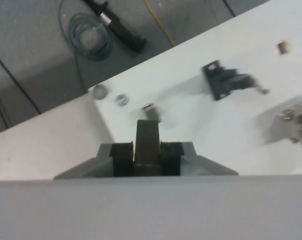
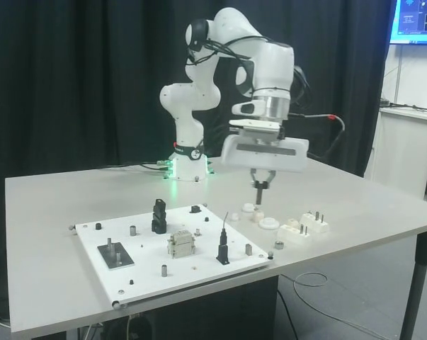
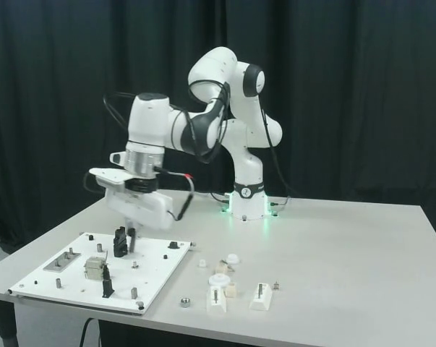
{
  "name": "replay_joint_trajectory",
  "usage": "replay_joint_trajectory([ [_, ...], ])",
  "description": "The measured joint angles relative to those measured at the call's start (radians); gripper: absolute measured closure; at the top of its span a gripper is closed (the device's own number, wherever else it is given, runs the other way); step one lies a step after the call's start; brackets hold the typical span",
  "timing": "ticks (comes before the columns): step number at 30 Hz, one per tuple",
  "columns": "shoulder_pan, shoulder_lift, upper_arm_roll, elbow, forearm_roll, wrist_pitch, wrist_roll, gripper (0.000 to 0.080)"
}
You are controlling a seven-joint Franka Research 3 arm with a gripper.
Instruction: Insert square peg 3.
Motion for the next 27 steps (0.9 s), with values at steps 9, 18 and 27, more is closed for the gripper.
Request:
replay_joint_trajectory([
  [9, -0.059, 0.002, -0.006, 0.027, -0.011, -0.001, 0.0, 0.0693],
  [18, -0.112, 0.012, -0.016, 0.065, -0.012, -0.002, 0.026, 0.0693],
  [27, -0.158, 0.046, -0.021, 0.125, 0.003, -0.01, 0.149, 0.0693],
])
